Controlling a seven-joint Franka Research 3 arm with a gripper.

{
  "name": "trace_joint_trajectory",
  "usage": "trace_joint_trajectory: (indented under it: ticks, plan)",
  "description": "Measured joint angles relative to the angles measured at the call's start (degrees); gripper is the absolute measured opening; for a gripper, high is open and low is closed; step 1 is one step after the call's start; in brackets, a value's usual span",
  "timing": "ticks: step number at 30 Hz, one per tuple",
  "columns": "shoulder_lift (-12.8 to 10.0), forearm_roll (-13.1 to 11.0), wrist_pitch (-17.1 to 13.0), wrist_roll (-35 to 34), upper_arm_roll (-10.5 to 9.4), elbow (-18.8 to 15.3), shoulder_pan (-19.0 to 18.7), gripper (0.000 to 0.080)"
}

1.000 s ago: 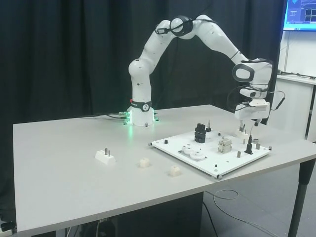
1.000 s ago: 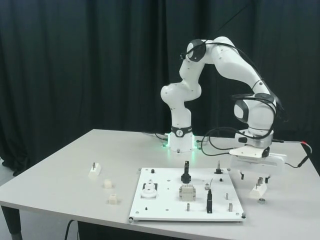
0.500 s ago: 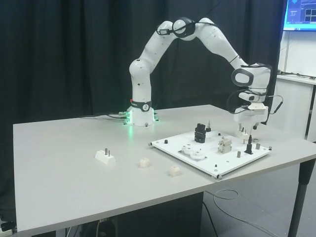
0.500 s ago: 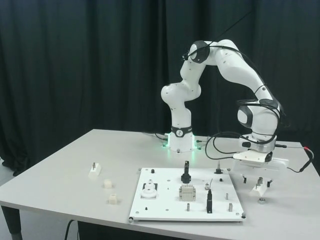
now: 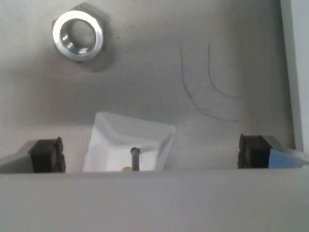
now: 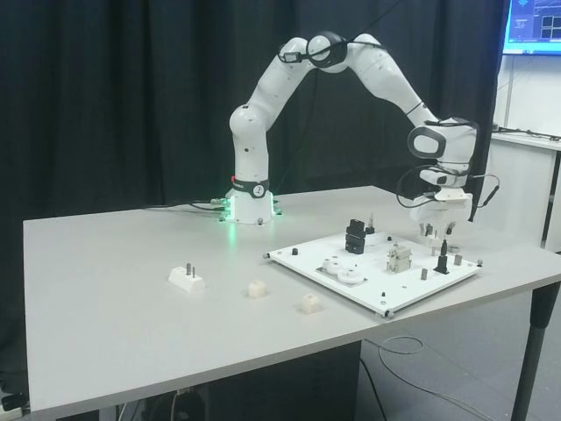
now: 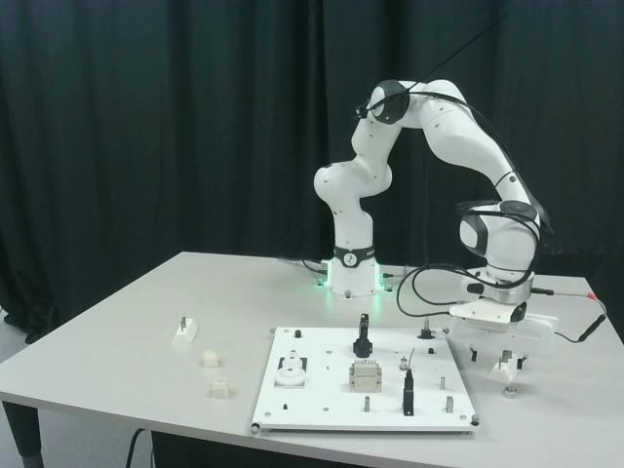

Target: Pick round peg 1.

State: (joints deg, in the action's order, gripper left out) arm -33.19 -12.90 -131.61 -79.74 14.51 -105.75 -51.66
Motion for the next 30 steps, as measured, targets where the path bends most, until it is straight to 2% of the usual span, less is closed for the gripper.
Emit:
trace_joint_trajectory:
  ticks: [10, 11, 12, 13, 20, 22, 28, 29, 30]
  plan:
    - [-0.2, -0.3, -0.3, 0.0, -0.21, -0.3, -0.3, 0.0800]
    - [-0.2, -0.4, -0.3, 0.0, -0.21, -0.3, -0.3, 0.0711]
    - [-0.2, -0.4, -0.3, -0.1, -0.21, -0.3, -0.3, 0.0711]
    - [-0.2, -0.5, -0.3, -0.2, -0.21, -0.3, -0.4, 0.0569]
    - [-0.2, -0.7, -0.3, -0.9, -0.21, -0.3, -0.5, 0.0569]
    - [-0.2, -0.7, -0.3, -1.1, -0.21, -0.3, -0.6, 0.0230]
    - [-0.2, -0.7, -0.4, -1.4, -0.22, -0.3, -0.7, 0.0230]
    - [-0.2, -0.7, -0.5, -1.4, -0.22, -0.3, -0.7, 0.0070]
    - [-0.2, -0.7, -0.5, -1.4, -0.22, -0.3, -0.7, 0.0070]
